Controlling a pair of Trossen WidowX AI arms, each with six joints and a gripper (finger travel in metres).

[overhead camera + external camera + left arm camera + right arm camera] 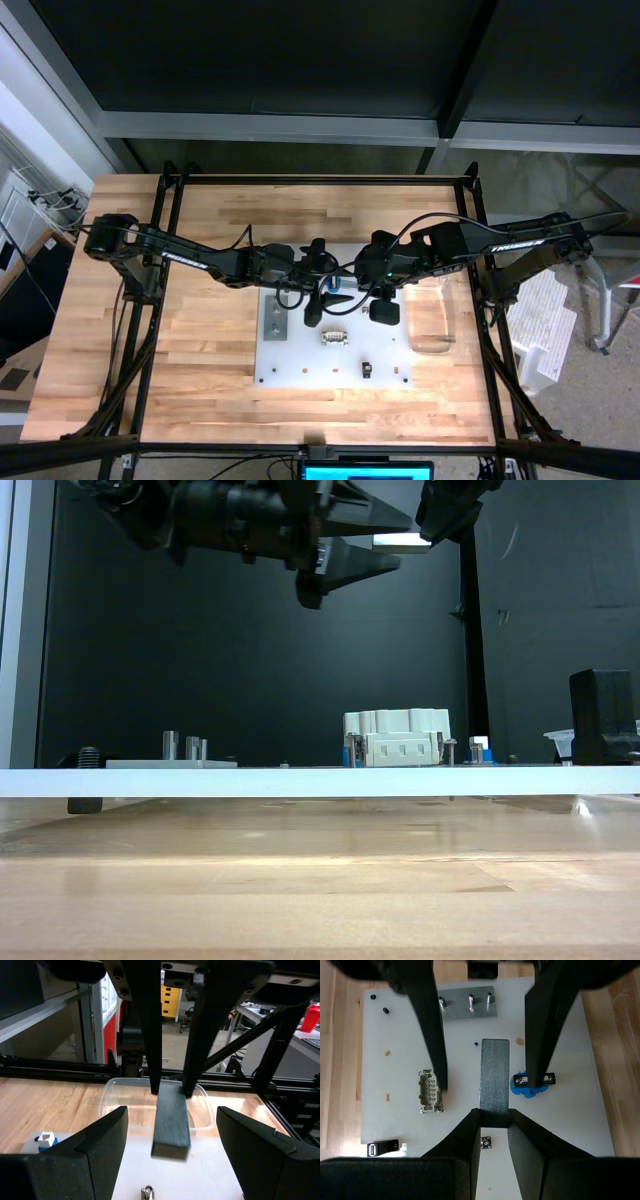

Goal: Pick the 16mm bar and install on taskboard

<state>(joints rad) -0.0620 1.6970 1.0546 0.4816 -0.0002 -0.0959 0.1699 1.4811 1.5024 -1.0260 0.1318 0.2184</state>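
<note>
The wooden table (200, 330) carries the white task board (570, 1110), and both arms reach in over its middle, tip to tip. The left gripper (171, 1110) hangs above the board with its fingers spread wide and holding nothing; they stand on either side of the 16mm bar (495, 1075) without touching it. The right gripper (494, 1117) faces it, fingers pinched onto one end of the bar, so the bar juts forward from that hand into the gap between the left fingers, held in the air and clear of any seat. Below the right hand lie a metal plate with studs (467, 1010) beyond the bar's free end, a grey connector (430, 1091) to one side and a small blue part (530, 1087) to the other. The bar looks rigid, probably metal and fairly heavy for its size, with a dark, finely textured skin that should not slip readily. Its long flat sides suit a pinch; gripped at one end it may tend to droop or pivot, so a hold nearer the middle seems safer.
</note>
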